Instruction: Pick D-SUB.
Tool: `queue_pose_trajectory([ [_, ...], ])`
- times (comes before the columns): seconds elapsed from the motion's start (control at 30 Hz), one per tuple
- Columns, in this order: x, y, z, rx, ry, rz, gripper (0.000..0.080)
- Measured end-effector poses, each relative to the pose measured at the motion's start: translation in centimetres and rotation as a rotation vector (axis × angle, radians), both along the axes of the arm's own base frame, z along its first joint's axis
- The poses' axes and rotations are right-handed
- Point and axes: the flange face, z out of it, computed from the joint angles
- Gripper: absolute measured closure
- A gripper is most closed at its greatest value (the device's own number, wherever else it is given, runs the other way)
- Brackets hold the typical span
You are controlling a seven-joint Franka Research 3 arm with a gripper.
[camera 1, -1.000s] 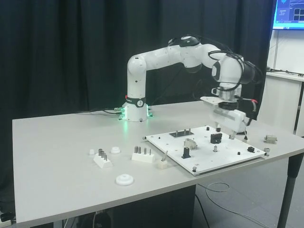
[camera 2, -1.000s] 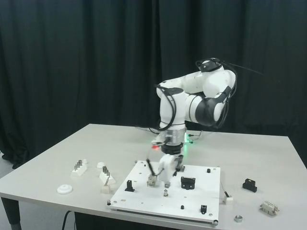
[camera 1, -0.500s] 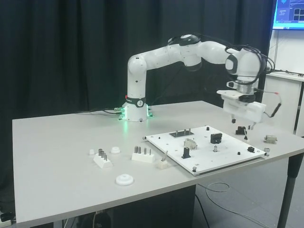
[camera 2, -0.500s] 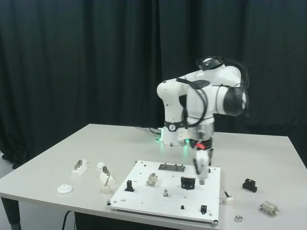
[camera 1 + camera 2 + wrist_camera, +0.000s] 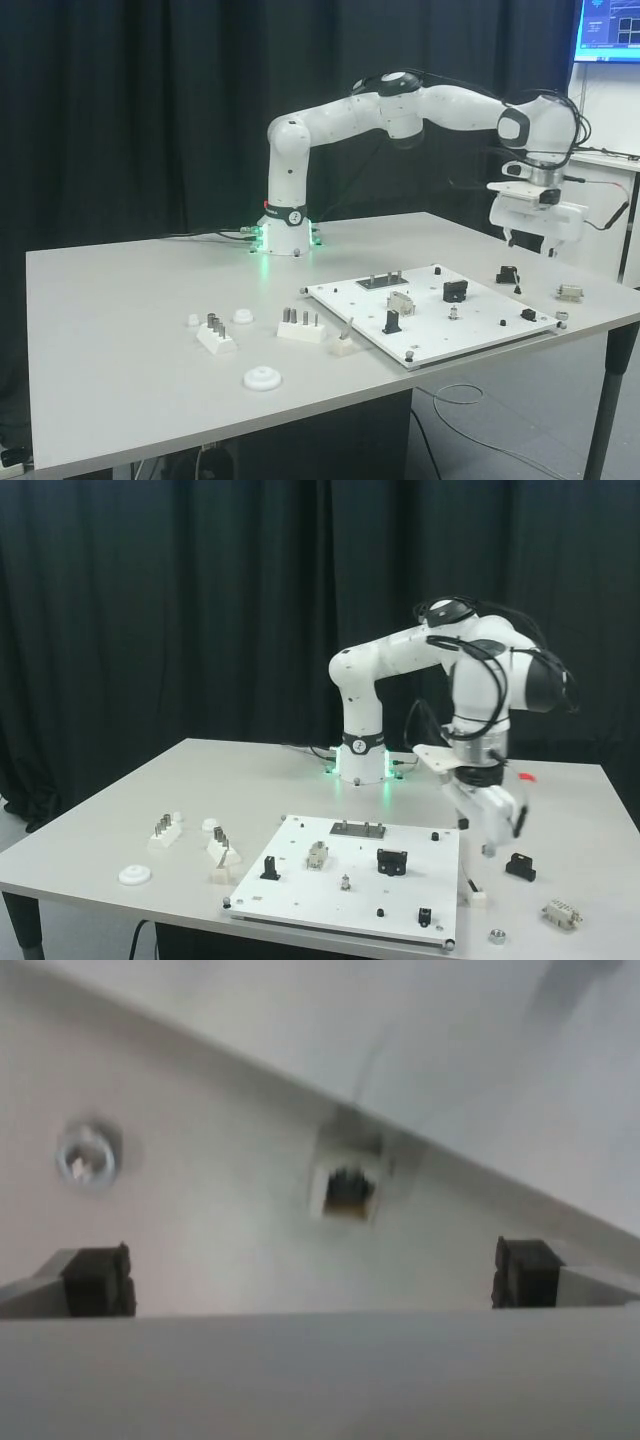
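You see an arm [image 5: 400, 105] cased in glossy white plastic, standing on a matt, smooth grey table [image 5: 120, 300]. The white board [image 5: 310, 890] looks like smooth, flat plastic. The D-SUB [image 5: 561, 913] shows a dull metal shell, and the nut [image 5: 494, 936] beside it looks metallic. Behind hangs a black cloth curtain [image 5: 200, 600], matt and folded.

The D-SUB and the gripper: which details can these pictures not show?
- D-SUB: too small in both room views to make out its pins; absent from the wrist view.
- Gripper: in the room views its own body hides the fingertips; only the wrist view shows the pads apart.
- Small socket part: blurred in the wrist view, type unclear.
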Motion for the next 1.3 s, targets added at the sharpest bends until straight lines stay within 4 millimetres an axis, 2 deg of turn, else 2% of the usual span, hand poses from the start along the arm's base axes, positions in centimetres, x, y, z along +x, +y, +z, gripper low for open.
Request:
queue_pose_trajectory([
  [0.3,-2.4,4.3,-0.1,-0.012,0.002,0.12,0.0003],
  [0.53,-3.9,6.6,0.0,-0.038,0.0,0.263,0.0003],
  [1.3,-7.7,10.1,-1.0,-0.033,0.044,0.871,0.0003],
])
